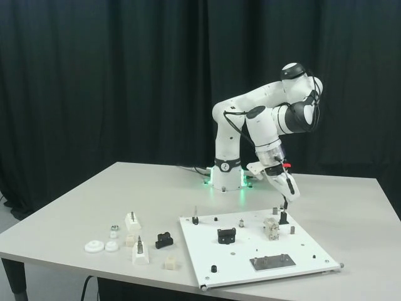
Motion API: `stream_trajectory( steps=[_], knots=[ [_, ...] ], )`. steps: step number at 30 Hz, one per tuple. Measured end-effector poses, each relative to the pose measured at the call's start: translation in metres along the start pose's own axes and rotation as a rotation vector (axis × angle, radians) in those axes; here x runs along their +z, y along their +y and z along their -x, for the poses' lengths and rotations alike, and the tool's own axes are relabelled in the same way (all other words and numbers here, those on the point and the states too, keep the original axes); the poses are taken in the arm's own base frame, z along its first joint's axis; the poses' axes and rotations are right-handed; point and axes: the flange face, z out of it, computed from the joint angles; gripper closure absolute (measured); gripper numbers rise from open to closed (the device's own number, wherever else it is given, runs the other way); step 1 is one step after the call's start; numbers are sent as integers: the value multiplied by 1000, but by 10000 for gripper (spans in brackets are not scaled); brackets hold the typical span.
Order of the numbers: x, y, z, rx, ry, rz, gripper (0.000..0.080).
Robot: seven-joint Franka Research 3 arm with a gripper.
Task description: Insert USB.
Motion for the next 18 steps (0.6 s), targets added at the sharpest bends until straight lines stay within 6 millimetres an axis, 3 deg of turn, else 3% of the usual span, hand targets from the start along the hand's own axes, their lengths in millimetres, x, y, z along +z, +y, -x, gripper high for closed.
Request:
stream_trajectory(
  steps=[18],
  knots=[
    [4, -1, -1, 3, 4, -11, 708]
  ],
)
